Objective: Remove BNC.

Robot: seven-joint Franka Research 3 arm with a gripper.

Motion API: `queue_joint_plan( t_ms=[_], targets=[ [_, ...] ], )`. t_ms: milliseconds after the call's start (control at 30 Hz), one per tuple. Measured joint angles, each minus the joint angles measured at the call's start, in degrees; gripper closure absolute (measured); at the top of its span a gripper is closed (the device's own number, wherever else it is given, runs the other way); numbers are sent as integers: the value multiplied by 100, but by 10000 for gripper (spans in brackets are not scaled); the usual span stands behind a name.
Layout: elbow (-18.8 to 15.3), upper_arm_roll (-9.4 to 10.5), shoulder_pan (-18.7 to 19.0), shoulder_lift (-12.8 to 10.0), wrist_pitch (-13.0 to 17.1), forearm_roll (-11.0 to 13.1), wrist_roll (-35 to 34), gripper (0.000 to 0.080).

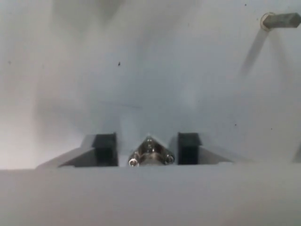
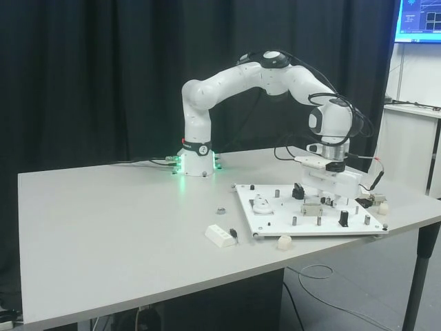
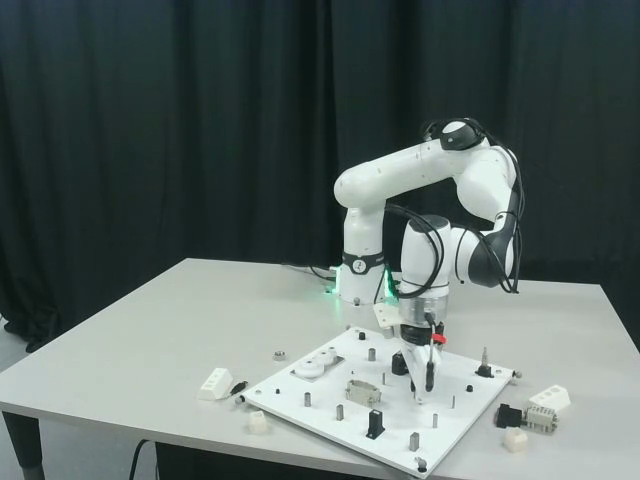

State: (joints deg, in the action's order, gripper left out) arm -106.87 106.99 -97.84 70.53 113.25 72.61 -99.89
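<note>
The BNC connector is a small metal plug standing on the white board. In the wrist view it sits between my two black fingertips, with a gap on each side. My gripper is open around it and touches nothing. In the room views the gripper points straight down onto the white board, near its middle. The connector itself is hidden behind the fingers there.
A grey peg stands on the board close by. Several pegs, black clips and a grey metal block crowd the board. Off the board lie a white block with a black plug, a white cube, a nut and connector parts.
</note>
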Motion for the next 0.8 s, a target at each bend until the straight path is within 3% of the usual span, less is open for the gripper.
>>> queue_joint_plan(
  t_ms=[133,167,433,467,633,800],
  targets=[
    [-26,-23,3,-5,-19,0,0,438],
    [-30,-25,4,-8,-19,3,0,618],
    [-33,-26,5,-11,-21,3,0,618],
    [-34,-26,5,-11,-21,4,0,668],
    [-33,-26,6,-11,-26,5,14,668],
    [-33,-27,5,-11,-26,17,374,668]
  ],
)
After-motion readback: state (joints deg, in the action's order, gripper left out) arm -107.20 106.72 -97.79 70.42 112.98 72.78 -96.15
